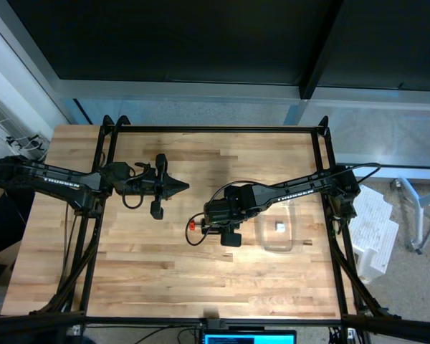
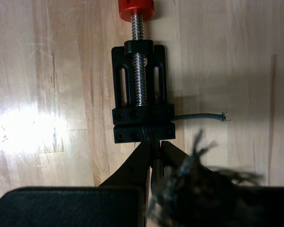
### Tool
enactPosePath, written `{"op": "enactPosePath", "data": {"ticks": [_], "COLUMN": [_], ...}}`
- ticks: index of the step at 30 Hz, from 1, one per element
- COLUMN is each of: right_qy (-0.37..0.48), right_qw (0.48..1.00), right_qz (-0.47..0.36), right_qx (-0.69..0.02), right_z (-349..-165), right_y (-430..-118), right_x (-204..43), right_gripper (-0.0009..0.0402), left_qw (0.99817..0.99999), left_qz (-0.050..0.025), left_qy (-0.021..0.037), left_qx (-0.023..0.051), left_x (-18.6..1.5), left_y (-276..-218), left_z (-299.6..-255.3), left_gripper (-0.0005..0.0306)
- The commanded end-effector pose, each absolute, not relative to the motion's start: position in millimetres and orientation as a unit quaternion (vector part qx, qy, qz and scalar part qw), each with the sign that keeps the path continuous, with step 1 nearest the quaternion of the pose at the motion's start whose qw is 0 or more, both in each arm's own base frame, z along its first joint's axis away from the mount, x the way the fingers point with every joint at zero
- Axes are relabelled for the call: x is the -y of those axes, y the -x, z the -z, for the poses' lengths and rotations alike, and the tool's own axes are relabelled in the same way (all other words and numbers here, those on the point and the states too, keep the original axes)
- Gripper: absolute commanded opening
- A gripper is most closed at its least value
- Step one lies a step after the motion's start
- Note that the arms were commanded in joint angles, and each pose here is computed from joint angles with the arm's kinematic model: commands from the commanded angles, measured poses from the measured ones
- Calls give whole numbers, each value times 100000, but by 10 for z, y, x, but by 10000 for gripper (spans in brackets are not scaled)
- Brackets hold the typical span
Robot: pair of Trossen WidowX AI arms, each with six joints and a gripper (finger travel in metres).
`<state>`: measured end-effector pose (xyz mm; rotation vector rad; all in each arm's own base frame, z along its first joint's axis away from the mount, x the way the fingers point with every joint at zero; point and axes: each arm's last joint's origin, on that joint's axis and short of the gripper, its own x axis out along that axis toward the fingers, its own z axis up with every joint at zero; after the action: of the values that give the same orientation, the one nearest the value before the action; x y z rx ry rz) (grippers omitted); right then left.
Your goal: Pick the USB-C connector and install on taskboard
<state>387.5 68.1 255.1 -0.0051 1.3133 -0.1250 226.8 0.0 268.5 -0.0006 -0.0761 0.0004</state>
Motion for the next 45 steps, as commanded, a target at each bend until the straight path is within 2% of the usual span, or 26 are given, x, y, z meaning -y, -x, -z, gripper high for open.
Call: {"op": "enactPosePath", "data": {"ticks": [1, 25, 45], "right_qy": [237, 552, 1209], "right_qw": [78928, 78996, 79127], "right_qz": [5788, 5075, 5037], "right_qx": [-61130, -61102, -60927], "right_z": [-2531, -2449, -2449], "right_y": [-3870, -3870, -3874], "right_x": [-683, -685, -679], "right_gripper": [0, 0, 0], "left_qw": [99928, 99928, 99928], "left_qz": [-37, -37, -37], "left_qy": [29, 29, 29], "left_qx": [3804, 3804, 3804], "left_x": [-1, -1, -1], "left_y": [-2269, -2269, -2269], "left_z": [-2685, -2685, -2685], "left_gripper": [0, 0, 0]}}
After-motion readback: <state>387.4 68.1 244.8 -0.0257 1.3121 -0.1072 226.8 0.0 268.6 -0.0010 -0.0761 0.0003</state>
